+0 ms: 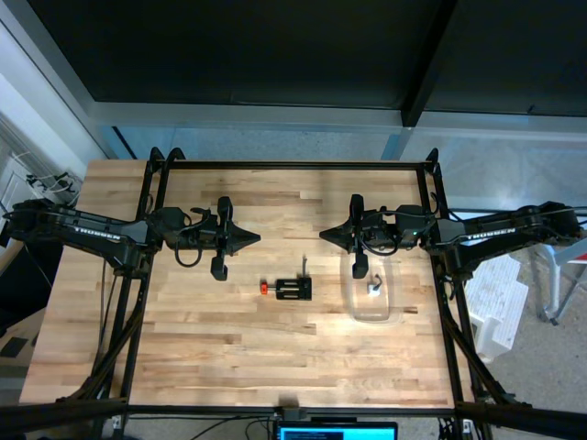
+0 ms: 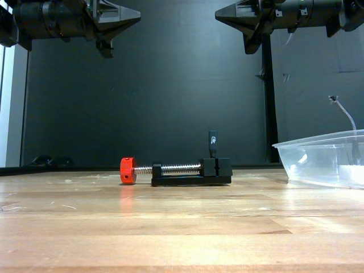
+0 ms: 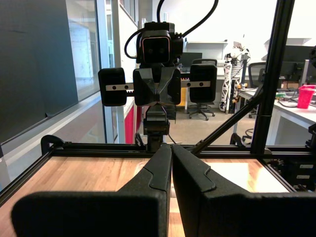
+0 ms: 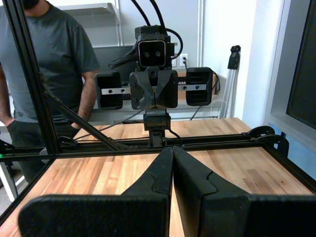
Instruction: Pick the USB-C connector and install on taskboard
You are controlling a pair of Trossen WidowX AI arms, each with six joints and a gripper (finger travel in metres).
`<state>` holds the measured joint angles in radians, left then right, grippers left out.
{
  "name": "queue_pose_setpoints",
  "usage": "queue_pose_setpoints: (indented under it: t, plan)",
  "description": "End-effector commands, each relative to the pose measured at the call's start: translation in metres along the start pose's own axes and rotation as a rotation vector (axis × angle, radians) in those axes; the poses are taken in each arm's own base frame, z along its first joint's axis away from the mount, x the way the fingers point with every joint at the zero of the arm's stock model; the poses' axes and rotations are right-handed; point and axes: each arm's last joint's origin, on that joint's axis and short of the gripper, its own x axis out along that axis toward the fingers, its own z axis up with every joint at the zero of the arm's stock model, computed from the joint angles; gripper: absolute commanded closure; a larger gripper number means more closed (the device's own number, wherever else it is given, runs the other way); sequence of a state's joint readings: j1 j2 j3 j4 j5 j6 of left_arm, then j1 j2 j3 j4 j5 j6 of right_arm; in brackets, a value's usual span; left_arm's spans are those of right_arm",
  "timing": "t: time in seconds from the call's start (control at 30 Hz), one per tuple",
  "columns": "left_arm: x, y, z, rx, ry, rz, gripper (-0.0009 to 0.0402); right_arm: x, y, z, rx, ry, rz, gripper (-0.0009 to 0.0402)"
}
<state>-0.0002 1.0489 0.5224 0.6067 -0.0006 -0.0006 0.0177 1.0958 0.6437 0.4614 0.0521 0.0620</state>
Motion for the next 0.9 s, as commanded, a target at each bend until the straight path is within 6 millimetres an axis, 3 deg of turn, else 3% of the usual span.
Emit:
queue_pose_setpoints:
  t: [0.03,0.53,0.9]
  plan:
    - [0.0,0.0,0.0,0.0,-0.001,0.0,0.0393,0.0,0.001,0.002,-0.007,-0.02,0.037,0.0393]
    - [0.0,0.0,0.0,0.0,-0.001,0.0,0.0393,-0.001,0.001,-0.001,-0.004,0.021,0.049,0.0393]
    - [0.0,0.0,0.0,0.0,-0.001,0.0,0.0393,-0.012,0.011,0.012,-0.048,0.516,0.07,0.0393]
